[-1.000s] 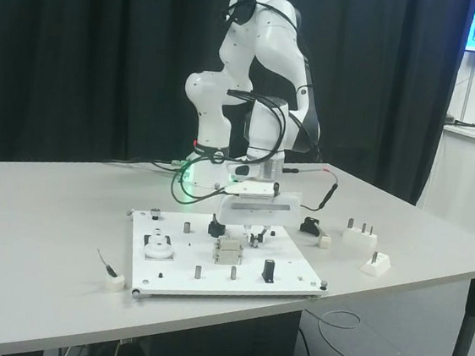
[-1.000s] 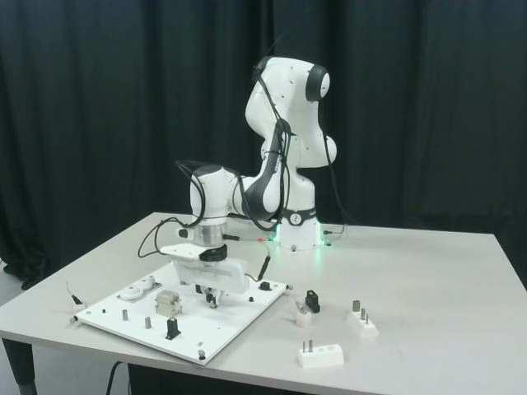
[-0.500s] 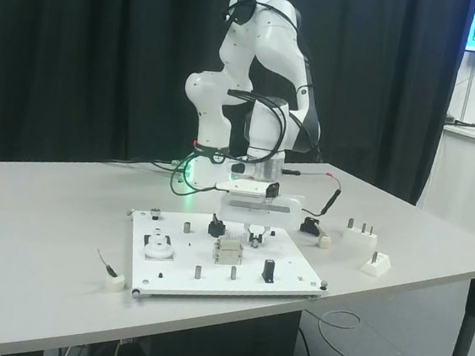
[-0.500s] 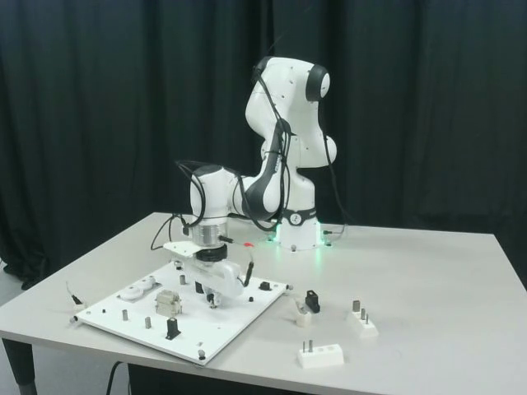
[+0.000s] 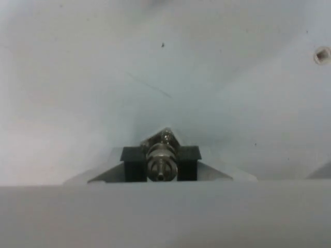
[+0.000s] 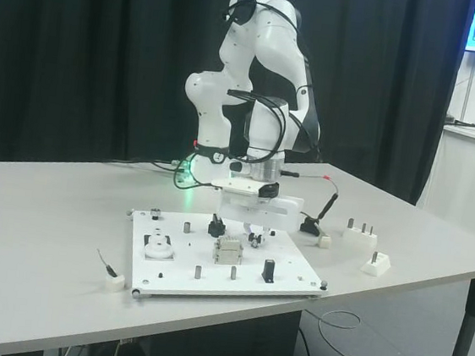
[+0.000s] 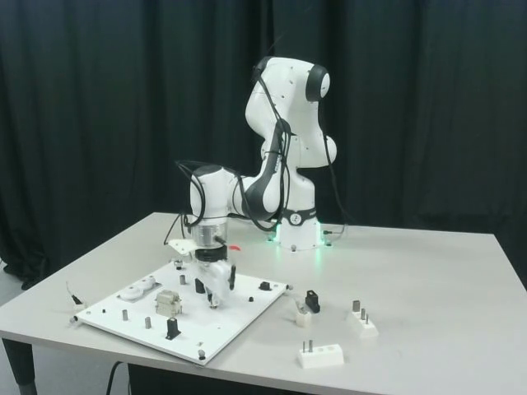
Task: Insert BNC.
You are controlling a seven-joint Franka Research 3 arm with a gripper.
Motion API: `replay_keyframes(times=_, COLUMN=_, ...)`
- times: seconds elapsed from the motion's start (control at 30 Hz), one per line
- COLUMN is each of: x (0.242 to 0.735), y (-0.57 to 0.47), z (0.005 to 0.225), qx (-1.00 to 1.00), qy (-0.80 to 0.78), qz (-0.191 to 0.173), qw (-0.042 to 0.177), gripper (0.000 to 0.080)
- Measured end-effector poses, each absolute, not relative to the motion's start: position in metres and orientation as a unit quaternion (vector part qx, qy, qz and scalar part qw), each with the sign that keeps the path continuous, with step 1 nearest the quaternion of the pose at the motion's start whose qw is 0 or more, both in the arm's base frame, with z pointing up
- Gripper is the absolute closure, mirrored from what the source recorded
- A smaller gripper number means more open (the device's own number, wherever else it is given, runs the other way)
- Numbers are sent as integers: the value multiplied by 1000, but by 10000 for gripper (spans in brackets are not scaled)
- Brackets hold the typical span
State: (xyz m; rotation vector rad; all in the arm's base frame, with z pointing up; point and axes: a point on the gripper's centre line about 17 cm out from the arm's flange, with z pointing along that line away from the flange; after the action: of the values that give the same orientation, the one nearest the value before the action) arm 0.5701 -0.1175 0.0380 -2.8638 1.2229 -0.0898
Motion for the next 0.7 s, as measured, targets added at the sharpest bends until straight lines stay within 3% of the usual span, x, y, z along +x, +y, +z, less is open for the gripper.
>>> replay_keyframes(times=0.7, x=570, y=-118, z=38, qx=-818, qy=574, qz=-26, qw=19, gripper=682)
